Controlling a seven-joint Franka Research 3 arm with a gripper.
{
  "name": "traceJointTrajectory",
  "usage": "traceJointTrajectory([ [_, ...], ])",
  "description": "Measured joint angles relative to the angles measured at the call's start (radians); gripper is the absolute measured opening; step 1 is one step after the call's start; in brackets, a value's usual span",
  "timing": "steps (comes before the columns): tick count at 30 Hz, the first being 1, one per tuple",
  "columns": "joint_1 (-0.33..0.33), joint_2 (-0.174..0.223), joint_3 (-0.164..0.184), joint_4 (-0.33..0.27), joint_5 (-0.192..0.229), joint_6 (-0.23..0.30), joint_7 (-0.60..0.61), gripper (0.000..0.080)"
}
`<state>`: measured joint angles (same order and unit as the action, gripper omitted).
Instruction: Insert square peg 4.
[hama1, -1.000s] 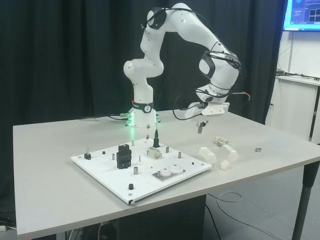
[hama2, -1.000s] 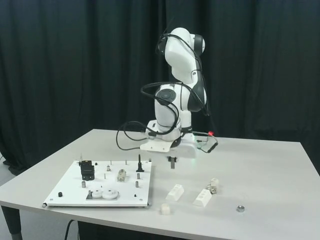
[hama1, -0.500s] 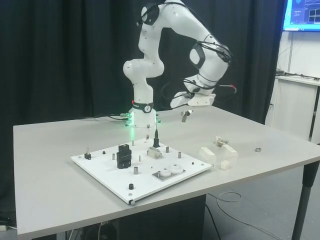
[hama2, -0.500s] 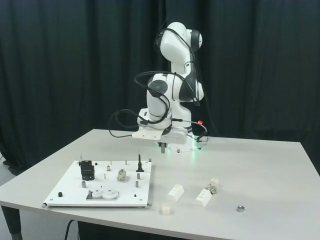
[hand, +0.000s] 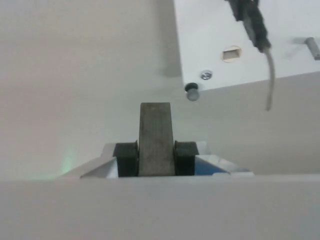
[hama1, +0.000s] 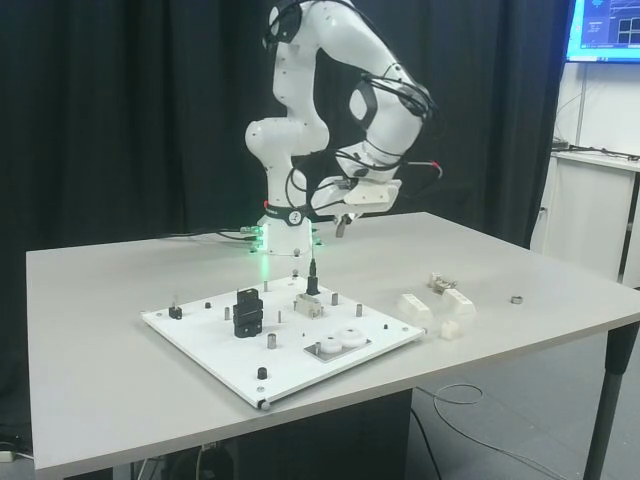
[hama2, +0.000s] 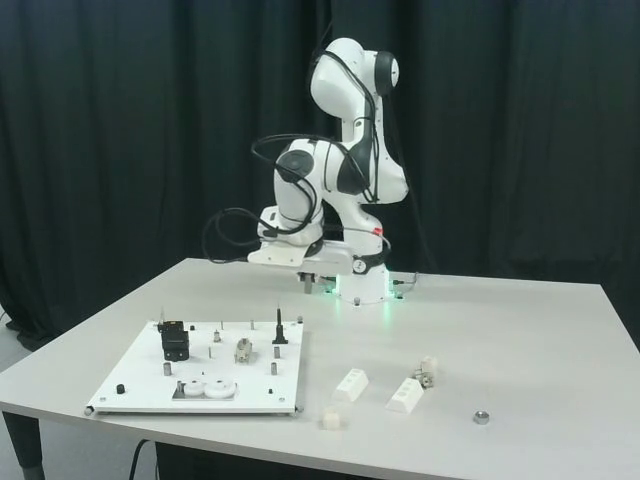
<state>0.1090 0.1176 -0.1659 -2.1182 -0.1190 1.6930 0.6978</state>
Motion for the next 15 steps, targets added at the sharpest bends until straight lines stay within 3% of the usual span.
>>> traceJointTrajectory([
  [15, -0.026, -0.07, -0.077, -0.144, -0.061, 0.159, -0.104, 0.0151],
])
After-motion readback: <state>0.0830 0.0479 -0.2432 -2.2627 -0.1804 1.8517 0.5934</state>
